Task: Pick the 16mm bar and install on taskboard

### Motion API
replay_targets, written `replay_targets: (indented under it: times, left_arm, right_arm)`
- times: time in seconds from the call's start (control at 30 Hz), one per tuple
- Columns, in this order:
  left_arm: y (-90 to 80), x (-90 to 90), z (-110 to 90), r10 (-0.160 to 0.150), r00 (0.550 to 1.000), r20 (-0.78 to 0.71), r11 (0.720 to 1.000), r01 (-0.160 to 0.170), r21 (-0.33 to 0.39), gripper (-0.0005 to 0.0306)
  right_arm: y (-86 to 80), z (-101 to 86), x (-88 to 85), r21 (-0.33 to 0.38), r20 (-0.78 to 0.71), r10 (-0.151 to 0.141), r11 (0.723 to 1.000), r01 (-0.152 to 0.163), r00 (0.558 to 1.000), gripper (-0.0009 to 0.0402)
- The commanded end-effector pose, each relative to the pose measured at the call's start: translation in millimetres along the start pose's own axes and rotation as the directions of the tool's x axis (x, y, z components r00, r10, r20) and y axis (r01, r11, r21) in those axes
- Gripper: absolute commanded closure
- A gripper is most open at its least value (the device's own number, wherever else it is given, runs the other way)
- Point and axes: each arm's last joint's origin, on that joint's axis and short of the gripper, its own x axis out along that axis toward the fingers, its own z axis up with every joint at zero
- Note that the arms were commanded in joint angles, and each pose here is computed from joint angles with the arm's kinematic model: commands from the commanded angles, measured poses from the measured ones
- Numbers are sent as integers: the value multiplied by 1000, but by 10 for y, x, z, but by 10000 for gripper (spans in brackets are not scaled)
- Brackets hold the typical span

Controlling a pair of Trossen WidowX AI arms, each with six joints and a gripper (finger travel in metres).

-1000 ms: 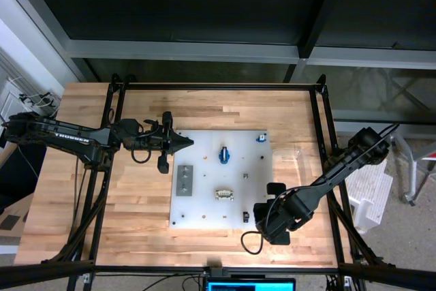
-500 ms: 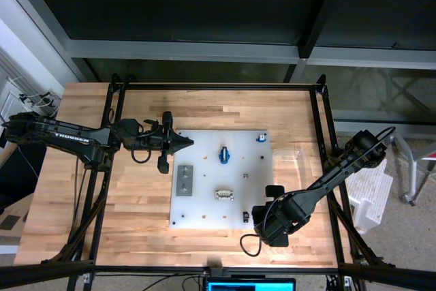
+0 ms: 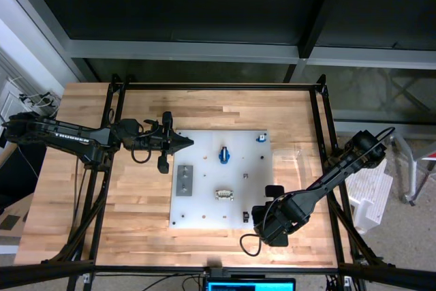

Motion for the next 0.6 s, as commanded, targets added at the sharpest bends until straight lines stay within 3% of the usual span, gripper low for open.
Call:
replay_targets:
  times: [0.03, 0.6]
  left_arm:
    - [1, 0, 0, 0, 1000, 0, 1000, 0, 0, 300]
    - [1, 1, -1, 0, 1000, 0, 1000, 0, 0, 300]
  right_arm:
    - [-5, -6, 12, 0, -2, -2, 1000, 2, 1000, 393]
    - [-3, 8, 11, -3, 11, 4, 1000, -4, 1000, 393]
